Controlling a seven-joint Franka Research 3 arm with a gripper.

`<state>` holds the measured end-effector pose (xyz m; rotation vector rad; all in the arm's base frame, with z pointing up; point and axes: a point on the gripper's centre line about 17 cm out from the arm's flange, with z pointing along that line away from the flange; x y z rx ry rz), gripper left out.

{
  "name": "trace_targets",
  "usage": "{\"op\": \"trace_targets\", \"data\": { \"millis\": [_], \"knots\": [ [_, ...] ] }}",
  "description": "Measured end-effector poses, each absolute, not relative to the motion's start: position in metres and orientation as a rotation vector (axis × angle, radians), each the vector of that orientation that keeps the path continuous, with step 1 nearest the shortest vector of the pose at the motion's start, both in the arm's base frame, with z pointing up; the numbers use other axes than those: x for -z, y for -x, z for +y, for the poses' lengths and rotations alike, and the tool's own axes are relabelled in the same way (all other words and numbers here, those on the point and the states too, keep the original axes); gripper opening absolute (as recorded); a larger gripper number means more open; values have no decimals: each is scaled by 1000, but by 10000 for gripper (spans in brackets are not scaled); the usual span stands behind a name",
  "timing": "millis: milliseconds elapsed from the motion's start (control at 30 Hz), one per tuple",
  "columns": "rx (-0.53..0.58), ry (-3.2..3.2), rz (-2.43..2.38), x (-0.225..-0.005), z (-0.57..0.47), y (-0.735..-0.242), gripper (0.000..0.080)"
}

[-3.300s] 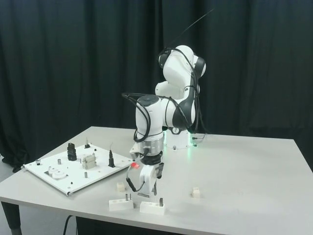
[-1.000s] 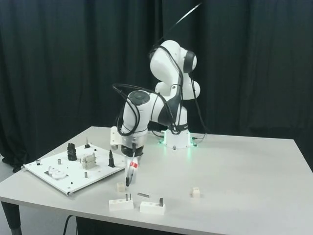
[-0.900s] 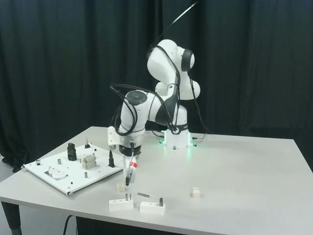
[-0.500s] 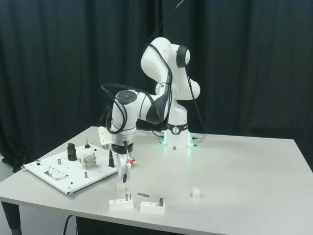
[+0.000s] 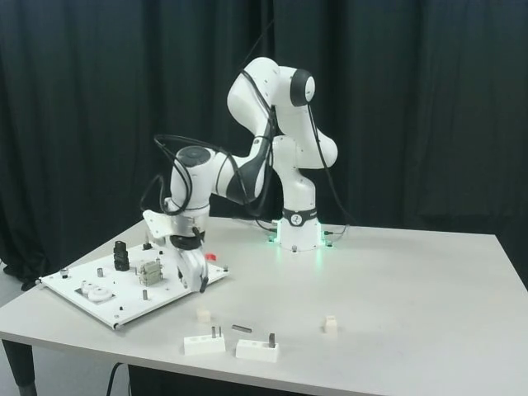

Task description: Insert square peg 3.

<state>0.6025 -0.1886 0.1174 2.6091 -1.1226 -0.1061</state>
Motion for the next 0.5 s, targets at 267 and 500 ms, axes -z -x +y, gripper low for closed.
{"op": "trace_targets", "data": {
  "millis": [267,500],
  "knots": [
    [62,-2726,-959,-118,-216,-595,116],
    [12,-2820,-825,-118,-231,-591,116]
  ]
}}
